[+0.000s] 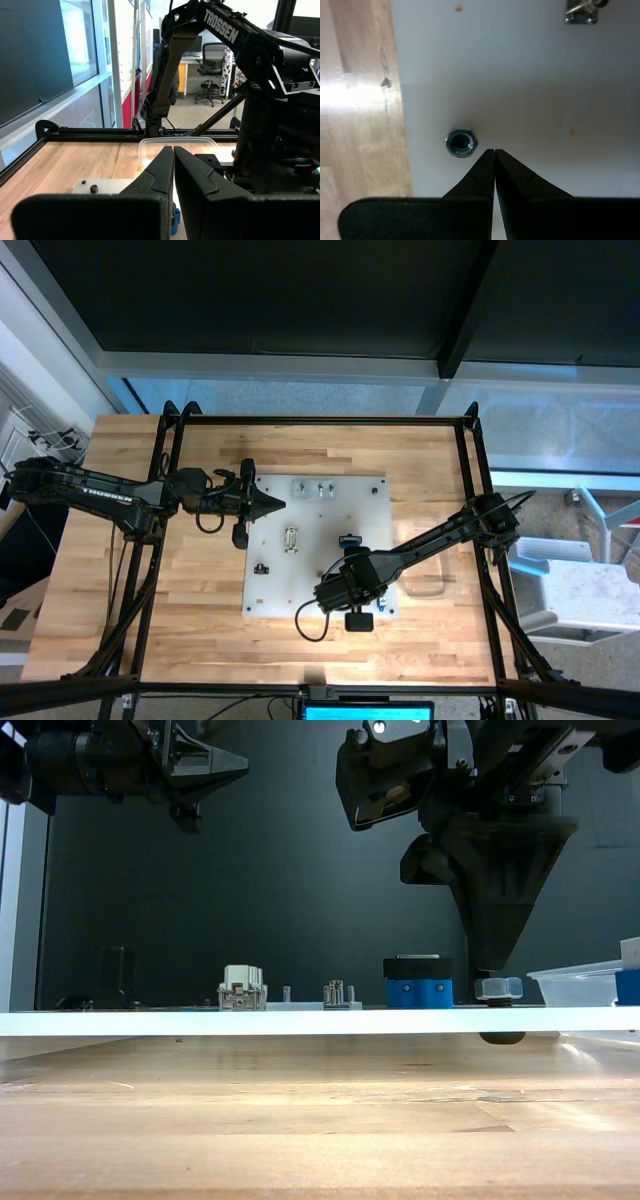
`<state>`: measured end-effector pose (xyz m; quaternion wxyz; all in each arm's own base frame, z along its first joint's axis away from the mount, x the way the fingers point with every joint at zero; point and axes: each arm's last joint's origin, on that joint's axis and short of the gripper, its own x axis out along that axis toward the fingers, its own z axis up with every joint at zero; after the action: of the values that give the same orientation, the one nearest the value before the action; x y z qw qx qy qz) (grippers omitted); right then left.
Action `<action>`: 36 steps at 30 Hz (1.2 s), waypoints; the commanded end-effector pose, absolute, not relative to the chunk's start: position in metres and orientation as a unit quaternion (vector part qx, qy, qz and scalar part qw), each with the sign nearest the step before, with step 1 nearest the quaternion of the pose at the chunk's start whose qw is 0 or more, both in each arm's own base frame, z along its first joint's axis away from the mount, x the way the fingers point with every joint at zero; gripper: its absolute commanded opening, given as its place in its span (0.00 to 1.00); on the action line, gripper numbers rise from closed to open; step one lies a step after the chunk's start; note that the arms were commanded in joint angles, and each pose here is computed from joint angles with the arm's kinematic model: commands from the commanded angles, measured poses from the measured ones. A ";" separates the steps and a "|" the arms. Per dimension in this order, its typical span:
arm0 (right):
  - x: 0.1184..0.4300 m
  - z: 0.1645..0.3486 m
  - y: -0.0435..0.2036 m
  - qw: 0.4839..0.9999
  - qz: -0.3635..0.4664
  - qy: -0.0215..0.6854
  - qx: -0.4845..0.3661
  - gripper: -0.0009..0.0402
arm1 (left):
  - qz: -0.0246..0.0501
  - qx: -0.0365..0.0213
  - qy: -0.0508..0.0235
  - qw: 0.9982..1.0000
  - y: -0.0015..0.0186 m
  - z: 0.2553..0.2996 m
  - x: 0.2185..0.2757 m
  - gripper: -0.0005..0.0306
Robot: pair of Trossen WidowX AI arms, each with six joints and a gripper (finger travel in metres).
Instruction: Pick the M12 fastener and fasten on the M12 threads
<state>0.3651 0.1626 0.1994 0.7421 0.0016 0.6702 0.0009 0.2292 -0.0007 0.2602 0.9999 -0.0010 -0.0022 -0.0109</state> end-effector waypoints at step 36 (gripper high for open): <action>0.358 0.200 0.168 0.747 0.004 0.665 0.029 0.02 | -0.011 -0.001 -0.002 1.000 -0.0007 0.2602 0.2292 0.02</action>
<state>0.3581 0.1690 0.1984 0.7391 0.0341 0.6723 0.0245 0.2291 -0.0007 0.2601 0.9999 -0.0008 -0.0022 -0.0109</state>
